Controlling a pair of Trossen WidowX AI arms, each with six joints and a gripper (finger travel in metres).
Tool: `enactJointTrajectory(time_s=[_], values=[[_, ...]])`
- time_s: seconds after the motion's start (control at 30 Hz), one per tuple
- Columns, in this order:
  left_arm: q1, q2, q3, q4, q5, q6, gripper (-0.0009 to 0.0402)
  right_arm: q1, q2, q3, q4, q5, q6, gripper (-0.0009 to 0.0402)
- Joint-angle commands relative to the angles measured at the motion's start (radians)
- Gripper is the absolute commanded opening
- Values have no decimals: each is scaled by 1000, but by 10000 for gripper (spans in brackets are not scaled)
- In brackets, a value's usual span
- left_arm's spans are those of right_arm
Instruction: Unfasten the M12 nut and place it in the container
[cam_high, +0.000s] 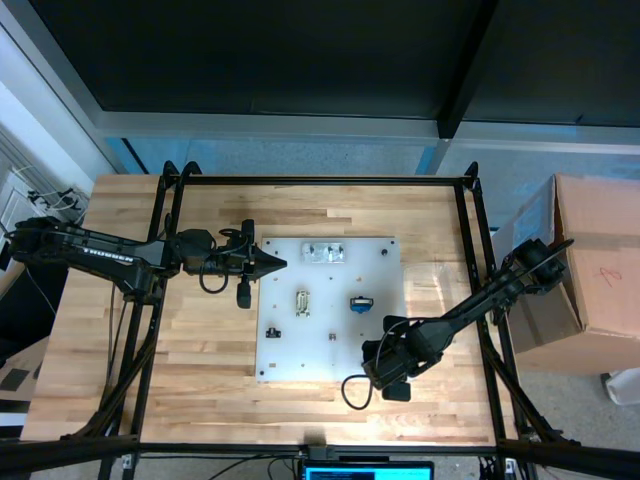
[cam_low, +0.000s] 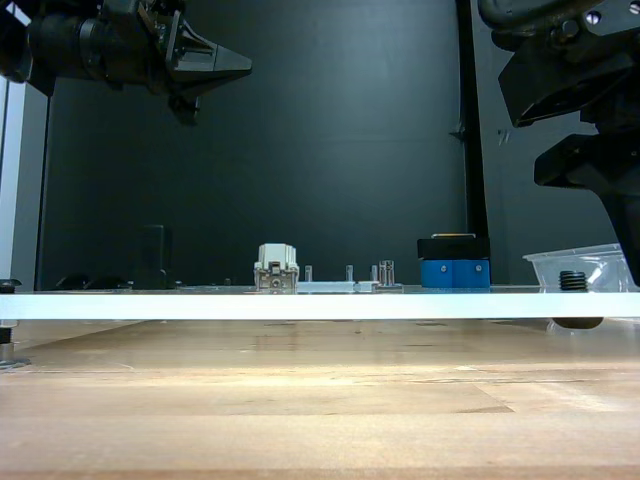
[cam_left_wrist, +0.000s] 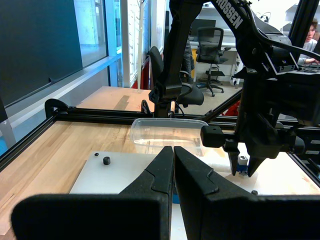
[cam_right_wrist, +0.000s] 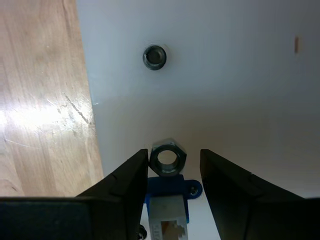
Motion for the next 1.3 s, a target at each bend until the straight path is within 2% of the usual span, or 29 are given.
enactJointTrajectory(time_s=[0.03,0.57,0.83,1.03,1.2,1.3], values=[[0,0,0,0,0,0,0,0,2,-5,6,-3,-1,115],[0,0,0,0,0,0,0,0,1,6,11,-6,2,0],[0,0,0,0,0,0,0,-18,-29,52,-33,-5,-6,10],[0,0,0,0,0,0,0,-45,-103,54,-54,-3,-14,6],[0,0,0,0,0,0,0,-71,-181,52,-190,-1,-31,8],[0,0,0,0,0,0,0,-88,-232,41,-266,18,-55,9]])
